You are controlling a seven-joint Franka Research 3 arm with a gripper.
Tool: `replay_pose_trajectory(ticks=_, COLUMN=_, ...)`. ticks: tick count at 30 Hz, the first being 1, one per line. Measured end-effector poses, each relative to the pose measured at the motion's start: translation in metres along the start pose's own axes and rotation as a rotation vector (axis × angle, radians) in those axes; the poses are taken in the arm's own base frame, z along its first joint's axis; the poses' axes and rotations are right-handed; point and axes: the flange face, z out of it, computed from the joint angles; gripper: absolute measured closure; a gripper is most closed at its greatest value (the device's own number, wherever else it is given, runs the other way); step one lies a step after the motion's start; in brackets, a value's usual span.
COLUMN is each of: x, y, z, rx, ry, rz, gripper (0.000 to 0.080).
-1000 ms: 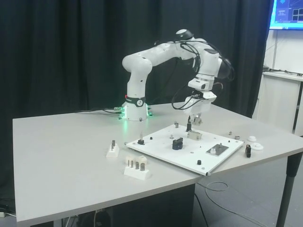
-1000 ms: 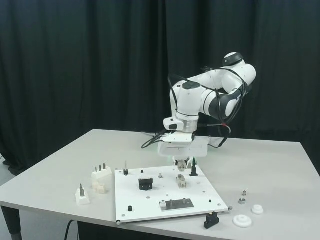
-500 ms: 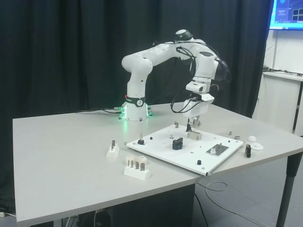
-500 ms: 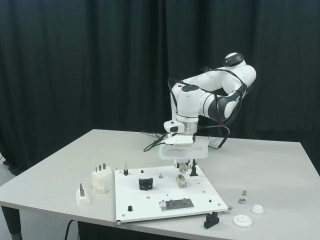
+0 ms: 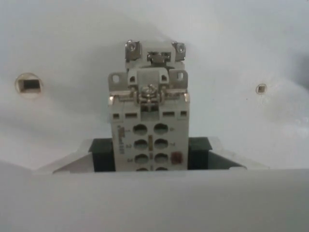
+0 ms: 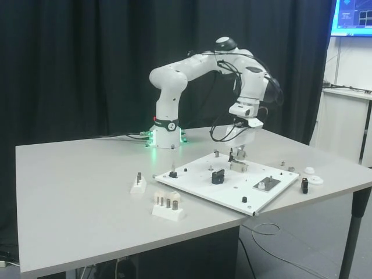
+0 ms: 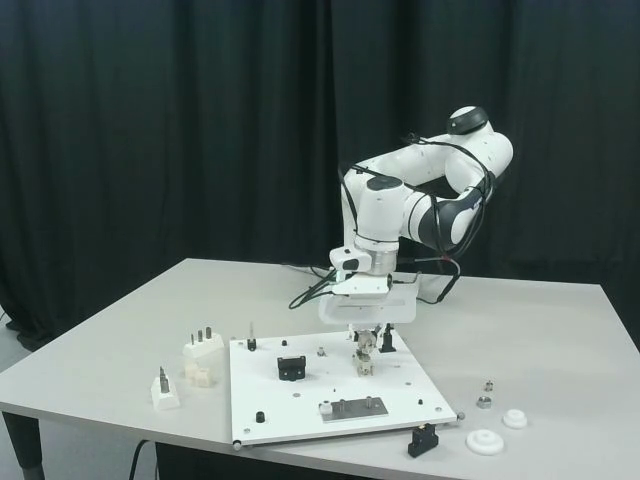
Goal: Insert waterproof.
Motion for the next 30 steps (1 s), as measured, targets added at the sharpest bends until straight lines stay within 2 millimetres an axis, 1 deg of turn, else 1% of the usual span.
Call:
replay_pose_trajectory(ticks=14, x=0.001, y=0.001, z=0.009, rx=-0.006, ry=0.019, rz=0.002, gripper=0.0493)
replay_pose_trajectory(ticks=30, x=0.003, y=0.0, z=0.012, rx=0.001, ry=0.021, rz=0.006, gripper=0.0493)
